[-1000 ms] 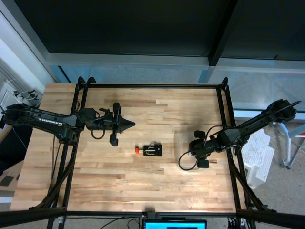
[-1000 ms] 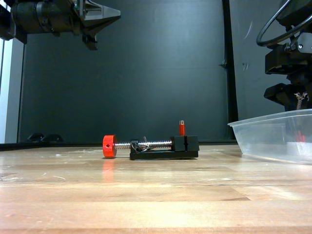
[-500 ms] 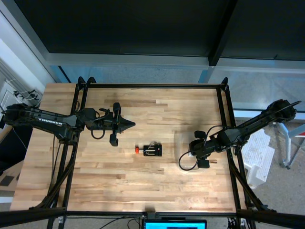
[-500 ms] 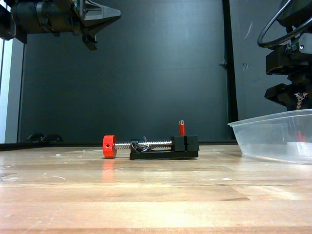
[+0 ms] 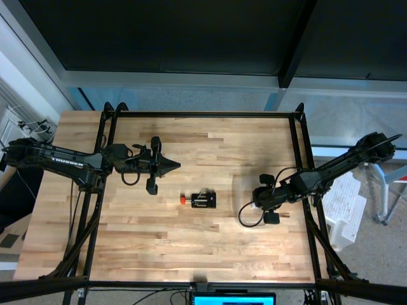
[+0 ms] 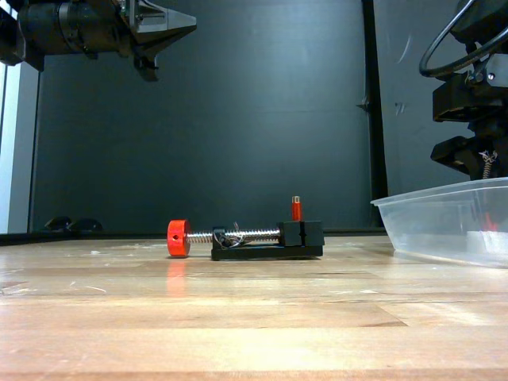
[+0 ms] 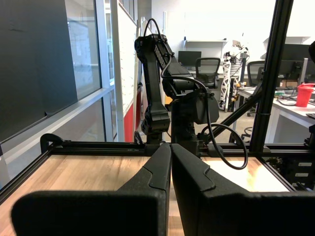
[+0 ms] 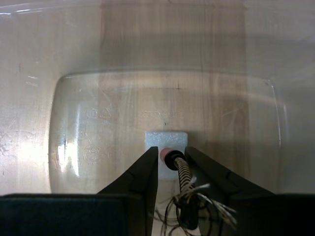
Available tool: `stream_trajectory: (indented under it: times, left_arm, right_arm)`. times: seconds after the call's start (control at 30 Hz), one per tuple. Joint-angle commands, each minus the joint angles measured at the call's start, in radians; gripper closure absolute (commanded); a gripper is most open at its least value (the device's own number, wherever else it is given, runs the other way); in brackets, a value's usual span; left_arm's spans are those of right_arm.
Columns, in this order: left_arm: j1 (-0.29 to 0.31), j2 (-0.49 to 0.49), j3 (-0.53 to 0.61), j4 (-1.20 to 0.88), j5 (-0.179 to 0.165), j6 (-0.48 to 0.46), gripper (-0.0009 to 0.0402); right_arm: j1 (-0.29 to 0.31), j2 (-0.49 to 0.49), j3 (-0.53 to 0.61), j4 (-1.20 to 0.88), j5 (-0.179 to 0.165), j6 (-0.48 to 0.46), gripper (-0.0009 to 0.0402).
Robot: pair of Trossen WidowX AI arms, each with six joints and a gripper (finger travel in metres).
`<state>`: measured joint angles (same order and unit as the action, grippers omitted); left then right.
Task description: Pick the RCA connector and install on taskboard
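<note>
The taskboard (image 5: 205, 201) is a small black block with a red knob (image 6: 178, 237) on a silvery screw, and it lies mid-table. A short red post (image 6: 295, 208) stands on its top. My right gripper (image 8: 171, 155) hangs fingers-down over a clear plastic tray (image 6: 444, 222) at the right. It is shut on the RCA connector (image 8: 179, 169), a dark plug with a pinkish tip, a coiled sleeve and loose wires. My left gripper (image 5: 177, 166) hovers high at the left, shut and holding nothing, well away from the taskboard (image 6: 266, 240).
A small white foam cube (image 8: 166, 140) lies on the tray floor right under the connector's tip. The tray's walls (image 8: 54, 123) surround the right gripper (image 5: 257, 202). A black frame (image 5: 203, 115) borders the table. Bare wood lies around the taskboard.
</note>
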<state>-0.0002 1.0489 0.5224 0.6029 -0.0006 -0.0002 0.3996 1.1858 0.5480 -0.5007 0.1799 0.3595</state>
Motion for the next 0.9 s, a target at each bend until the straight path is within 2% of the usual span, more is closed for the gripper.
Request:
stream_trajectory:
  times: [0.03,0.53,0.9]
  left_arm:
    - [0.0,0.0,0.0,0.0,0.0,0.0,0.0393]
    - [0.0,0.0,0.0,0.0,0.0,0.0,0.0393]
    - [0.0,0.0,0.0,0.0,0.0,0.0,0.0393]
  right_arm:
    - [0.0,0.0,0.0,0.006,0.0,0.0,0.0338]
    - [0.0,0.0,0.0,0.005,0.003,0.0,0.0395]
    - [0.0,-0.001,0.0,0.005,0.002,0.0,0.0392]
